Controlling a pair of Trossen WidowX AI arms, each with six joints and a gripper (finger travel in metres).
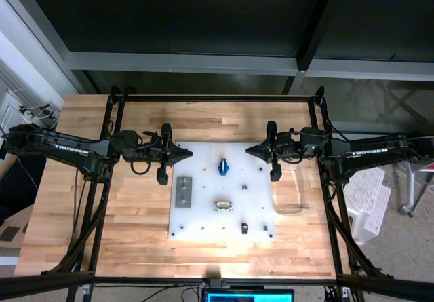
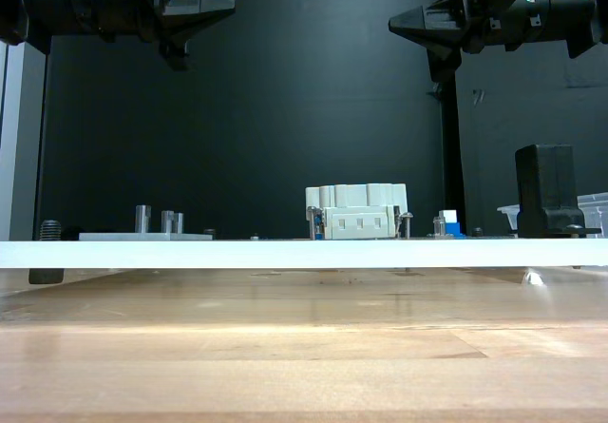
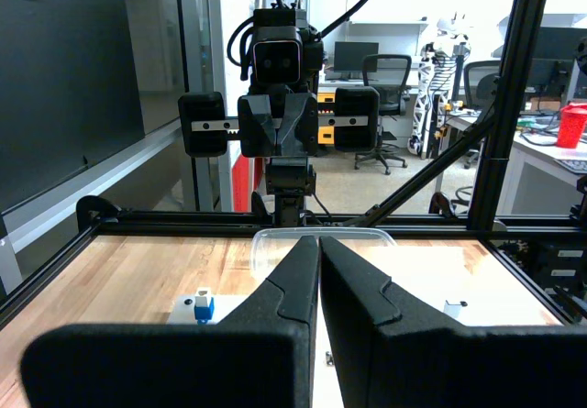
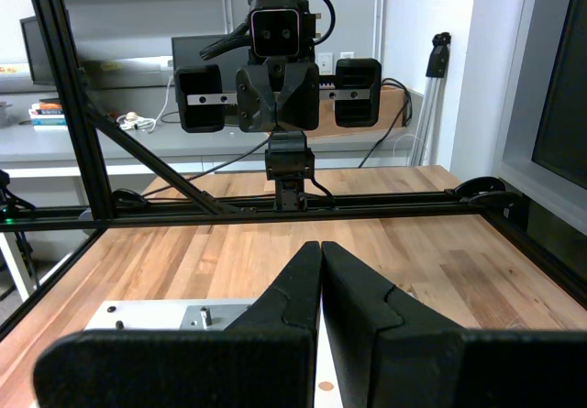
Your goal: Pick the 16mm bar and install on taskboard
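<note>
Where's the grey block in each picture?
High view: the grey block lies left on the taskboard, lower in the picture than the left hand; the right hand hovers opposite.
Low view: block, flat, at the left, below the raised left hand.
Left wrist view: not in it.
Right wrist view: block on the board, ahead of the right hand.
Shared landmark: the white taskboard.

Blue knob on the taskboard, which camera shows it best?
High view: the blue knob shows whole from above on the taskboard, with the left gripper and right gripper hovering shut over its far side. Low view catches a blue sliver; left wrist view shows it small; right wrist view lacks it.
</note>
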